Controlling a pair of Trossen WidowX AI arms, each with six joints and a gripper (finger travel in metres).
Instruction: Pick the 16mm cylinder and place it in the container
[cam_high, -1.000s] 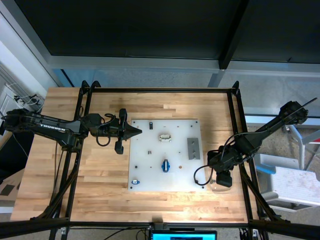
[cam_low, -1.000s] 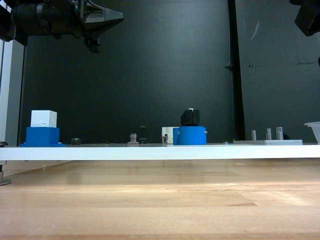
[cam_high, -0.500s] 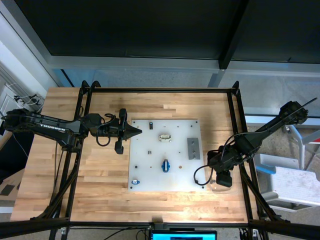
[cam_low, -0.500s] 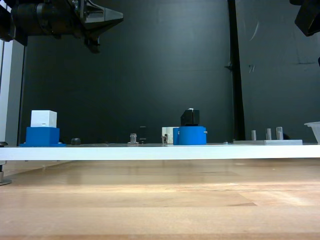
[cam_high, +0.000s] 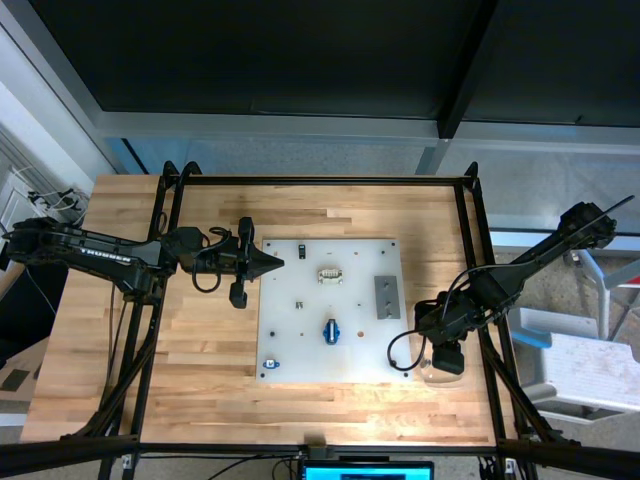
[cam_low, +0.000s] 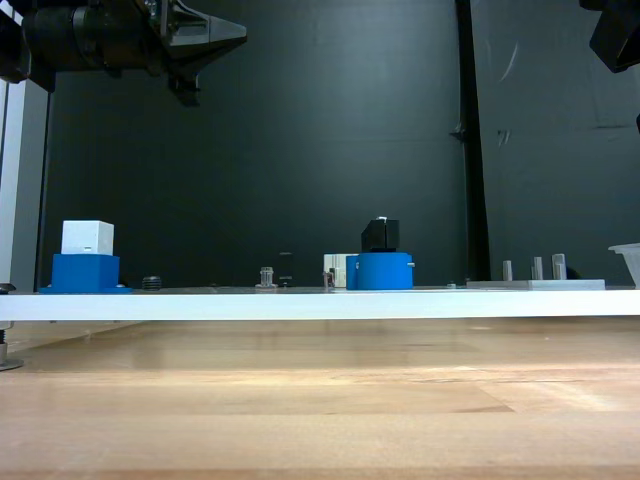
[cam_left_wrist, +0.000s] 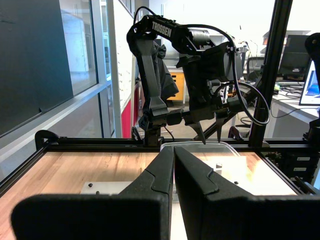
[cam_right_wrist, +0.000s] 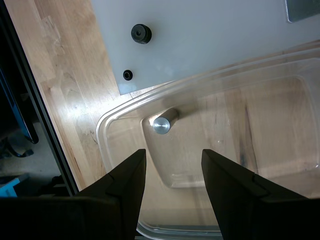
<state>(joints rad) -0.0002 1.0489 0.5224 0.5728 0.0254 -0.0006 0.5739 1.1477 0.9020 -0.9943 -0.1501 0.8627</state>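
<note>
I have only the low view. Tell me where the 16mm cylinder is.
Observer: The right wrist view shows the 16mm cylinder lying on its side inside the container, near one corner.
Operator: Report the right hand.
Observer: The right hand hangs open above the container, holding nothing.
Operator: Now the left hand.
Observer: From the high view, the left hand is shut, in the air over the white board's left edge.
</note>
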